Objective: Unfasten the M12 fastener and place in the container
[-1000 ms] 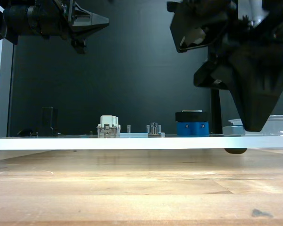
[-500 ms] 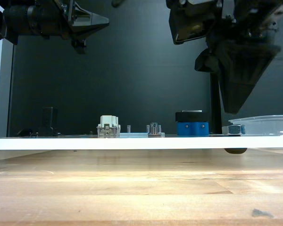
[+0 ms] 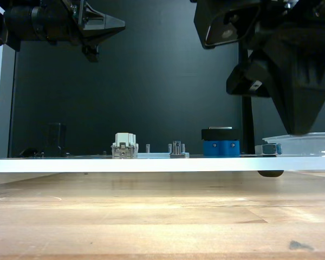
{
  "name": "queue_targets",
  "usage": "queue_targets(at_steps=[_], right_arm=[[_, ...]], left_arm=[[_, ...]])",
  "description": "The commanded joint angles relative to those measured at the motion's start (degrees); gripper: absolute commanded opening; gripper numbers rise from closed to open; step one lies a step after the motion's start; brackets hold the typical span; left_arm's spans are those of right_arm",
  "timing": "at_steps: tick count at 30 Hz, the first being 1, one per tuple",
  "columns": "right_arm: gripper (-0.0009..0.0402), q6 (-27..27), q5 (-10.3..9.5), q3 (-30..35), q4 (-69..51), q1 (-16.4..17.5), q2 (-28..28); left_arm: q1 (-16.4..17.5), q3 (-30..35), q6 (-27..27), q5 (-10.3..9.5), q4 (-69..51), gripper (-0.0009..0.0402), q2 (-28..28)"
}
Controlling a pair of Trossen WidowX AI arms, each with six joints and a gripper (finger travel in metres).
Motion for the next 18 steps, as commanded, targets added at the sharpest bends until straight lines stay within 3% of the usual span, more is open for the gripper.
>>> queue_targets(at_steps=[1,9,10,13,14,15,18], right_arm=[[0.0000,0.0,0.00,-0.6,0.7,0.0,0.5],[0.0000,-0.1,1.22,-1.1,0.7,-0.2,0.4],[0.0000,0.0,3.15,-1.1,0.4,-0.2,0.4],[0.0000,2.8,12.90,-0.3,-3.8,-0.2,0.0],[0.0000,3.3,14.71,0.0,-5.0,-0.2,-0.5],[0.0000,3.4,15.63,0.2,-5.9,-0.2,-0.9],[0.0000,3.5,15.80,0.6,-7.1,-0.2,-1.5]], left_arm=[[0.0,0.0,0.0,0.02,0.0,0.0000,0.0],[0.0,0.0,0.0,0.02,0.0,0.0000,0.0],[0.0,0.0,0.0,0.02,0.0,0.0000,0.0],[0.0,0.0,0.0,0.02,0.0,0.0000,0.0],[0.0,0.0,0.0,0.02,0.0,0.0000,0.0],[0.0,0.0,0.0,0.02,0.0,0.0000,0.0],[0.0,0.0,0.0,0.02,0.0,0.0000,0.0]])
